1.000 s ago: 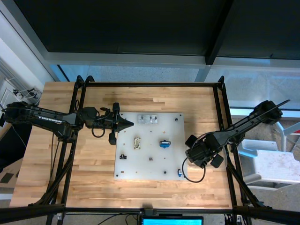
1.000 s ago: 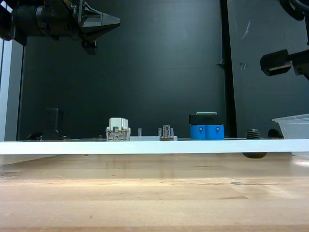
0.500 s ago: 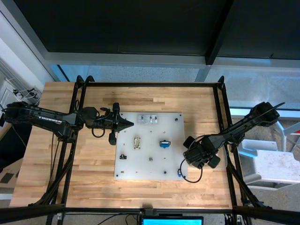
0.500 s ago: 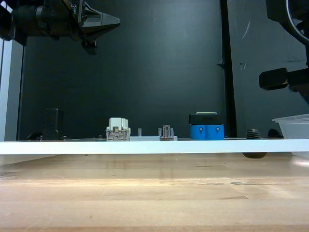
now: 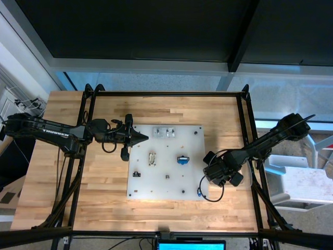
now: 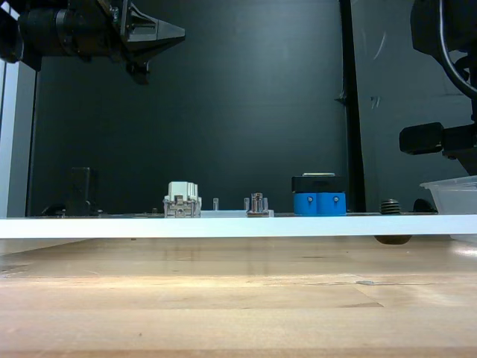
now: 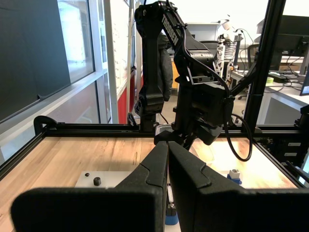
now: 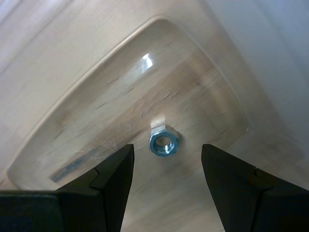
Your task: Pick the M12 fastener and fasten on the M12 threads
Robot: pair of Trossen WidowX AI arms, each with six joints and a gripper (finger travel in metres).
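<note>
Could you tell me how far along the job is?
Nothing finished yet. In hand: the right gripper hangs open over the nut in the clear tray. Remaining: grasp it, carry it to the bare stud, thread it on. The left gripper sits shut by the board's left edge.

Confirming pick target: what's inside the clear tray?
One silver nut lies flat on the tray floor, between the fingers of the open right tool, untouched. High view: that tool covers the tray. Left tool hovers shut over the board's far-left edge.
</note>
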